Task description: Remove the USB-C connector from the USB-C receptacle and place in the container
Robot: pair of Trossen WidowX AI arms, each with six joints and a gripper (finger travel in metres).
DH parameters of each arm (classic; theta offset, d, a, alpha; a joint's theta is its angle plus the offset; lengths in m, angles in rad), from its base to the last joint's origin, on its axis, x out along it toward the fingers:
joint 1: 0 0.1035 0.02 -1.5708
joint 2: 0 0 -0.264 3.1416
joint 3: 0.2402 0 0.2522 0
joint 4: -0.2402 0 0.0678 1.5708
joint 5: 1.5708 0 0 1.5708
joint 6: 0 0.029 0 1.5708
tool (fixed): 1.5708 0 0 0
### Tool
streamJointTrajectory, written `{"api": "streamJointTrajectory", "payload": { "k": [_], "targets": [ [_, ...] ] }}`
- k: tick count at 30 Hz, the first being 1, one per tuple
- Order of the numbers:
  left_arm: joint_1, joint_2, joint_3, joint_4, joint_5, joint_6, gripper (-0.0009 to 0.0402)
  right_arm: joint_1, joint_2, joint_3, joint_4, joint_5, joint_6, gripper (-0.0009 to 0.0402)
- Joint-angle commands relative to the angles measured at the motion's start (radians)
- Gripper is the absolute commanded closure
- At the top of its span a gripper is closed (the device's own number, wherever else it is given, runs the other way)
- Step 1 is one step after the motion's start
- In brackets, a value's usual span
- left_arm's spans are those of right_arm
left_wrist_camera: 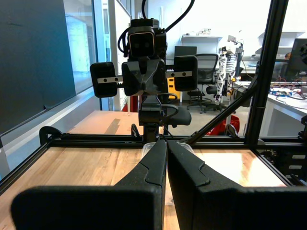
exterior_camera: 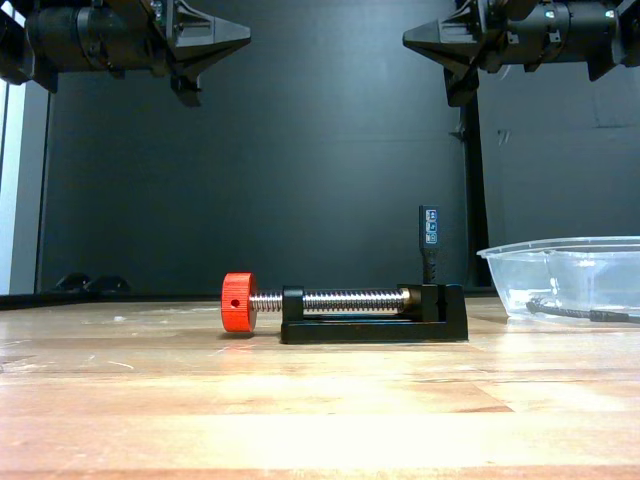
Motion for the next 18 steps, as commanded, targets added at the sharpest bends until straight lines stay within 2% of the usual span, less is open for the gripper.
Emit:
{"api": "streamJointTrajectory", "payload": {
  "k": [1,5,18],
  "targets": [
    [0.0,0.0,0.0,0.0,0.0,0.0,0.0393,0.003,0.026,0.002,0.051,0.026,0.005,0.0394],
    [0.0,0.0,0.0,0.0,0.0,0.0,0.0393,0.005,0.06,0.002,0.085,0.024,0.008,0.0393],
    [0.0,0.0,0.0,0.0,0.0,0.0,0.0393,0.01,0.06,-0.005,0.085,0.018,0.013,0.0393]
  ]
}}
